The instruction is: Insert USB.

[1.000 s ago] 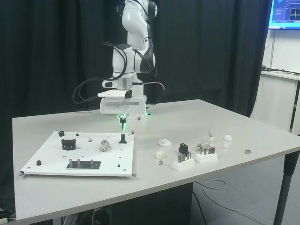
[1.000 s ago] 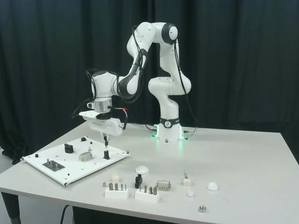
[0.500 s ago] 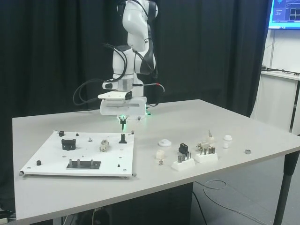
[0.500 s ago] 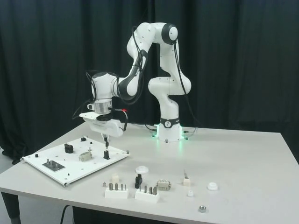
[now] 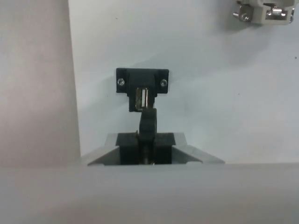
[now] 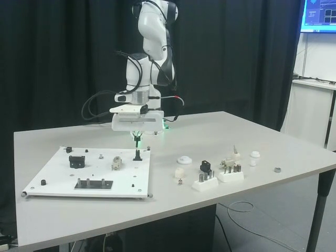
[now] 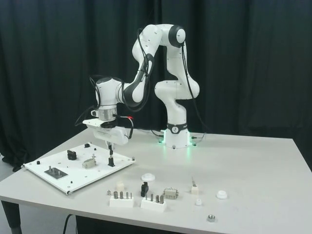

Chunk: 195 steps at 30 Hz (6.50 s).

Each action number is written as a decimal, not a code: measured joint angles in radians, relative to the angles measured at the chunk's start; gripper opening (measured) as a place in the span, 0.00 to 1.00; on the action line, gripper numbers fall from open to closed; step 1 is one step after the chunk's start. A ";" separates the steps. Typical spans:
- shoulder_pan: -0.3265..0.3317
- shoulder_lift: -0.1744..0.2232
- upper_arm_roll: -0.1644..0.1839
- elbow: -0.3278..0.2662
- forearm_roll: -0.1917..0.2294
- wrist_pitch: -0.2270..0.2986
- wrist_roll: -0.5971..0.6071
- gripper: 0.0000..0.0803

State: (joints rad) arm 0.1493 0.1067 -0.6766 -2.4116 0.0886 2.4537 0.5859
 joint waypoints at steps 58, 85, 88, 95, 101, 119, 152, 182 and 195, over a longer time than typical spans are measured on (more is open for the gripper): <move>0.004 0.009 -0.001 0.002 0.044 0.032 -0.019 0.08; 0.003 0.013 -0.005 0.009 0.060 0.019 -0.038 0.08; 0.003 0.014 -0.004 0.010 0.060 0.008 -0.038 0.08; 0.003 0.016 -0.003 0.010 0.061 -0.001 -0.038 0.08; 0.003 0.016 -0.003 0.009 0.061 -0.003 -0.043 0.08; 0.003 0.019 -0.007 0.009 0.061 0.000 -0.073 0.08; 0.003 0.038 -0.006 0.003 0.120 0.048 -0.157 0.08; 0.003 0.040 -0.007 0.000 0.140 0.063 -0.189 0.08; 0.007 0.039 0.003 0.002 0.140 0.071 -0.215 0.09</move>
State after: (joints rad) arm 0.1560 0.1457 -0.6733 -2.4100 0.2287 2.5252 0.3711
